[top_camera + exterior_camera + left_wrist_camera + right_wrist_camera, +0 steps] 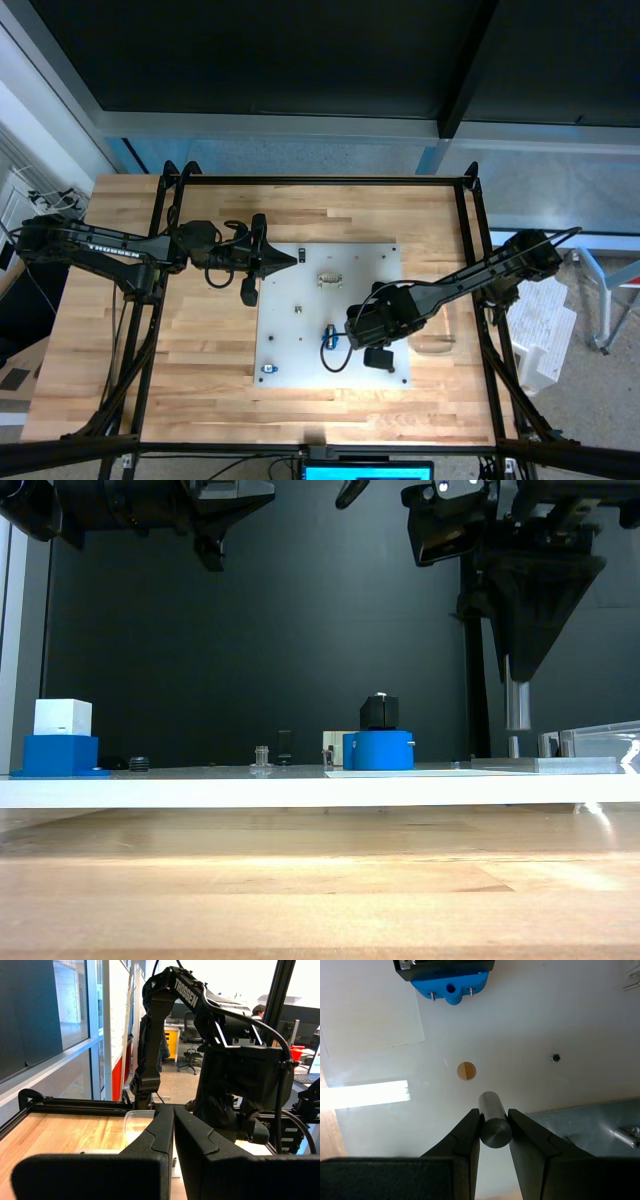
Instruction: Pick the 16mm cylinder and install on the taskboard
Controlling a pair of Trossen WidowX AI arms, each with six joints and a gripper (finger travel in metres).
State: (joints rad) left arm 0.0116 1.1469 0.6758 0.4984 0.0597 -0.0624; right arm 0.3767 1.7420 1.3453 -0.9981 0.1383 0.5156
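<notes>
The right gripper (494, 1117) is pinching the short grey metal cylinder (495, 1129) between its fingers (461, 1141) above the flat white taskboard (535, 1015), near a round hole (466, 1071). The left gripper (174, 1110) is hovering over the board's far left edge, fingers pressed together.

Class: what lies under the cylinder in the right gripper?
The white taskboard, a round hole nearby; the spot beneath the 16mm cylinder is covered. Right gripper grips it; left gripper hovers shut over the board's far-left corner.

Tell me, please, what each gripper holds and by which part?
The right gripper, above the taskboard, pinches the 16mm cylinder by its upper sides. The left gripper, over the board's left edge, holds nothing.
</notes>
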